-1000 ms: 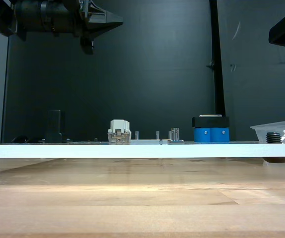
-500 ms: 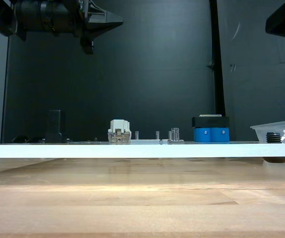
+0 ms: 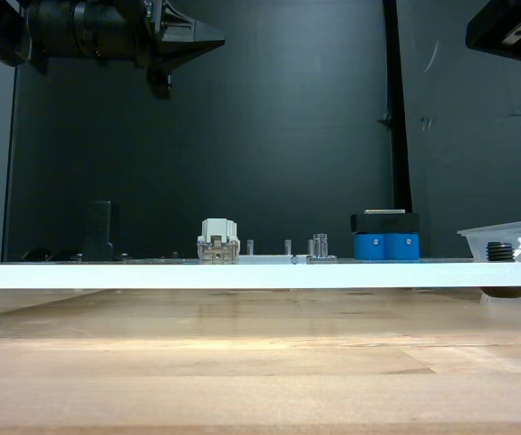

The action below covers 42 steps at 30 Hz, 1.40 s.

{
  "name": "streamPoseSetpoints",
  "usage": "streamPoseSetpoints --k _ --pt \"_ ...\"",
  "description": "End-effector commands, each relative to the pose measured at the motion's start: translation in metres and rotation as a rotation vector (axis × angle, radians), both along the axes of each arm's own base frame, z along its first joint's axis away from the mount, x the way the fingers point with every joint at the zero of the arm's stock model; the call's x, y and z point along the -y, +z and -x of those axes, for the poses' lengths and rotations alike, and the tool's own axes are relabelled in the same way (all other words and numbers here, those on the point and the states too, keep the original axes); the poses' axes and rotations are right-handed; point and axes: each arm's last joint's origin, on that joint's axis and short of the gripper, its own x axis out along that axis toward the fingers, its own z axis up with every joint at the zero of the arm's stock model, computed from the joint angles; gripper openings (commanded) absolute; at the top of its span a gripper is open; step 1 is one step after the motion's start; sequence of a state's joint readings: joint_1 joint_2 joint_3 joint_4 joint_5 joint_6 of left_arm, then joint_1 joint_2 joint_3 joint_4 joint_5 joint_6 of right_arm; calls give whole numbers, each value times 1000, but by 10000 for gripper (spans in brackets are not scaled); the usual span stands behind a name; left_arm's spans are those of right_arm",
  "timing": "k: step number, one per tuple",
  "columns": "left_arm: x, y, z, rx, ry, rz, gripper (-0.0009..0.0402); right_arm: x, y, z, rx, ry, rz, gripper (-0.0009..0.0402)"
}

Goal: Pick the RJ45 connector and install on the taskboard

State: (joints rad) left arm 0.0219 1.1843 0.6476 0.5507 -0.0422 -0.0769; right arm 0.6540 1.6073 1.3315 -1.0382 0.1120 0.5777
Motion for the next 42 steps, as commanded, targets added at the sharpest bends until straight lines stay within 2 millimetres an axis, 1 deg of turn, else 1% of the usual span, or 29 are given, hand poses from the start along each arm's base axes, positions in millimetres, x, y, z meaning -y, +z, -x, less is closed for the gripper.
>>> streamPoseSetpoints --k 1,7,26,42 --pt "0 0 0 0 0 0 0 0 -1 0 -1 -1 2 0" --pt "0 0 0 1 0 0 0 1 -9 1 -8 -7 4 0" --pt "0 0 0 1 0 0 0 1 -23 2 -16 2 9 0" --pt "0 0 0 0 0 0 0 0 -27 3 -16 7 2 0"
